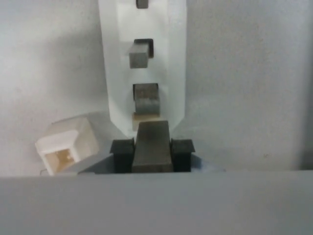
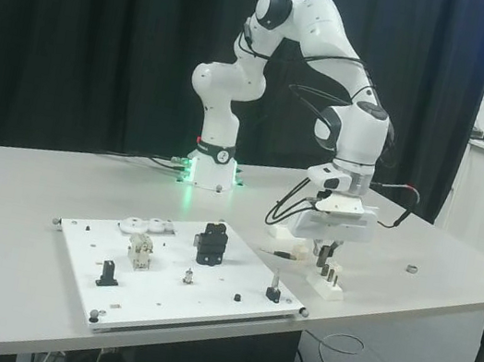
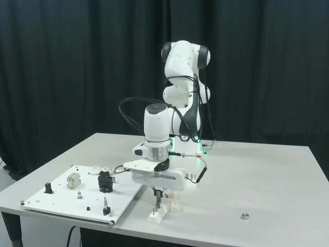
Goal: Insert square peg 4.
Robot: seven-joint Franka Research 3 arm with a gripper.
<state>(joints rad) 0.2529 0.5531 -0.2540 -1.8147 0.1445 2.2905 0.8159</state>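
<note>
My gripper (image 1: 152, 152) is shut on a grey square peg (image 1: 152, 147), held between the two black fingers (image 1: 122, 151). It hangs just over the near end of a narrow white peg holder (image 1: 115, 58), above a pale slot. Further along the holder stand other grey square pegs (image 1: 138, 55) in their holes. In the first room view the gripper (image 2: 324, 250) is right above the holder (image 2: 327, 287), near the table's front edge. The second room view shows the gripper (image 3: 157, 195) over the holder (image 3: 156, 214).
A small white hollow block (image 1: 66, 145) sits beside the holder, also seen as the white block (image 3: 175, 207). A white board (image 2: 157, 293) with black and grey fixtures lies next to it. A small nut (image 2: 412, 266) rests apart on the grey table.
</note>
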